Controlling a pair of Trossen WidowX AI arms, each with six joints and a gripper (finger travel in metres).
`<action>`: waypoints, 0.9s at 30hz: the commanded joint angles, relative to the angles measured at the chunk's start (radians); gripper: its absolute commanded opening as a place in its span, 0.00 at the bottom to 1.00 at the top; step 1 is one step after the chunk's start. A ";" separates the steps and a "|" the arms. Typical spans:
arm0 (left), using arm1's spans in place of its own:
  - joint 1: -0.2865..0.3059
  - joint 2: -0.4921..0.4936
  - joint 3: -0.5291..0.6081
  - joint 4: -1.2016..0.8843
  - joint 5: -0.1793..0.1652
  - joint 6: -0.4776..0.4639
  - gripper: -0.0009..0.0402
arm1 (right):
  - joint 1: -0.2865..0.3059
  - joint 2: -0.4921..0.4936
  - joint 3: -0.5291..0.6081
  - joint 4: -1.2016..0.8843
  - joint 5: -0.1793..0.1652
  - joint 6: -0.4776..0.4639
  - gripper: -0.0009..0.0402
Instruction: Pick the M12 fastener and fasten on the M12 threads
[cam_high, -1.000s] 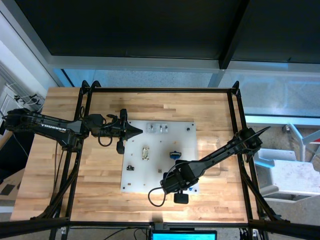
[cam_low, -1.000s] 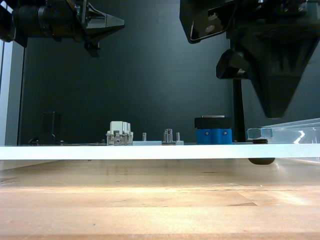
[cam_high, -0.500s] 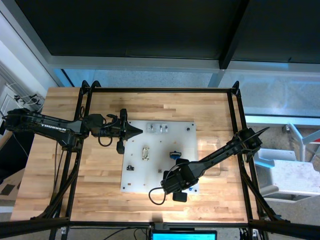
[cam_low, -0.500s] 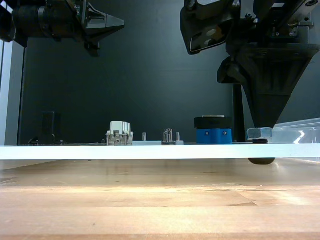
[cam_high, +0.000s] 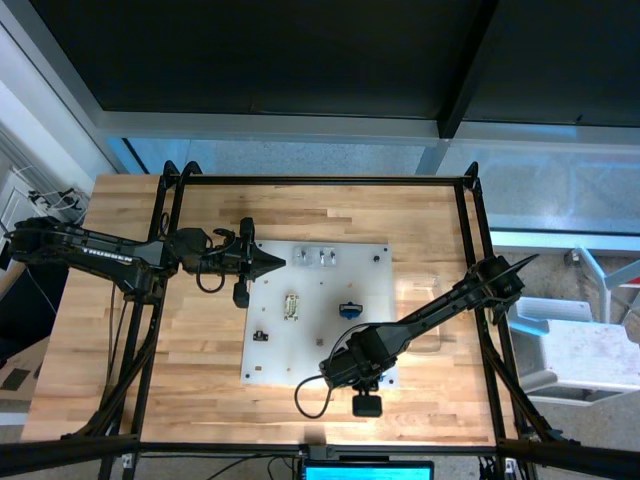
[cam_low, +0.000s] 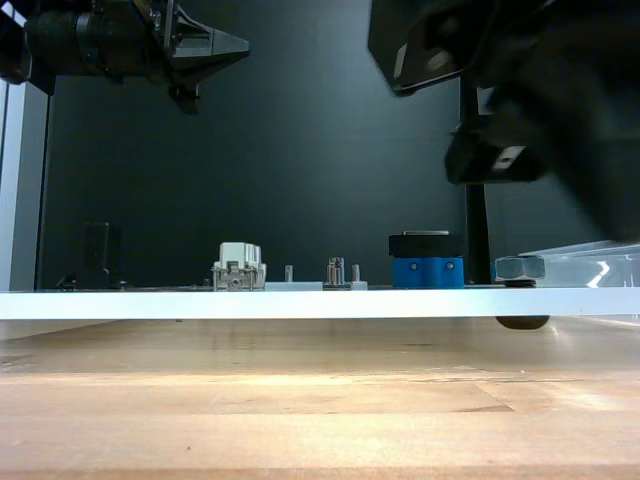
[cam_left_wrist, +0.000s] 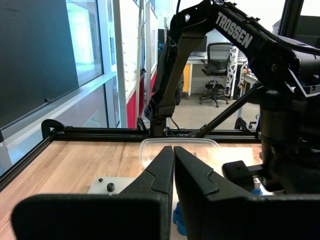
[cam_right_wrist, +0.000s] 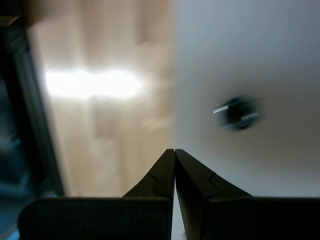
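Note:
In the low view the small silver M12 nut sits on its stud near the right edge of the white board, and only a dark collar shows under it. The right wrist view shows the nut blurred on the board, off to one side of the fingertips. My right gripper is shut with nothing between its fingers. It hovers over the board's near right edge, where the arm hides the nut from above. My left gripper is shut and hangs high over the board's far left edge.
A clear tray stands just right of the board, behind the stud. A blue connector, a white connector block and small silver posts stand mid-board. Black frame rails run round the wooden table.
The right gripper dropped its tip onto the nut half a second ago, then swung up and to the right, off it. The nut stays on its stud. The left arm is still.

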 joint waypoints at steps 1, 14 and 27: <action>0.000 0.000 0.000 0.000 0.000 0.000 0.02 | 0.000 -0.007 0.001 -0.011 -0.011 -0.013 0.02; 0.000 0.000 0.000 0.000 0.001 0.000 0.02 | -0.002 -0.014 0.001 -0.051 0.297 0.045 0.02; 0.000 0.000 0.000 0.000 0.000 0.000 0.02 | -0.005 0.008 0.001 -0.024 0.249 0.058 0.02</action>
